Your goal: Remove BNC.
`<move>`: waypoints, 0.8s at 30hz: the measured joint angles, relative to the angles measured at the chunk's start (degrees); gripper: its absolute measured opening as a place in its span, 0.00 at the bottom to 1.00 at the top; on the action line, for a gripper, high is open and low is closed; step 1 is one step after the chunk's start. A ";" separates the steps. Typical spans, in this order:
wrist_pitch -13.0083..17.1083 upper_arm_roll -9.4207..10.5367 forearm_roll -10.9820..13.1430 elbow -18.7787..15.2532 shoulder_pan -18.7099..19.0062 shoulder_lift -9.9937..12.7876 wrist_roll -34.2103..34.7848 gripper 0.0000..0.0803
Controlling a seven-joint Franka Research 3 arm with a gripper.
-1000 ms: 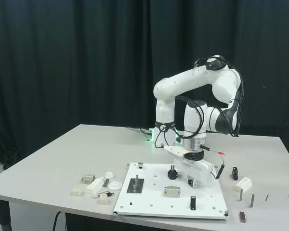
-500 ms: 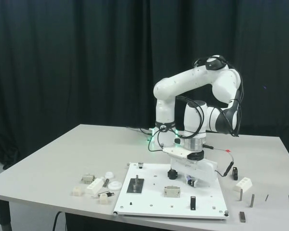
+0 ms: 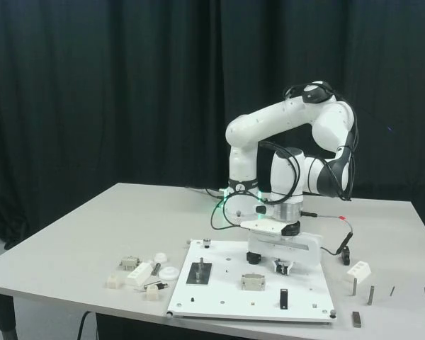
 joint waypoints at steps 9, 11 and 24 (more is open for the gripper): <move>-0.15 -0.01 0.15 0.00 -0.02 0.06 -11.93 0.16; -0.16 -0.01 0.15 0.00 -0.02 0.08 -13.11 0.16; -0.19 -0.02 0.16 0.01 -0.01 0.14 -21.61 0.16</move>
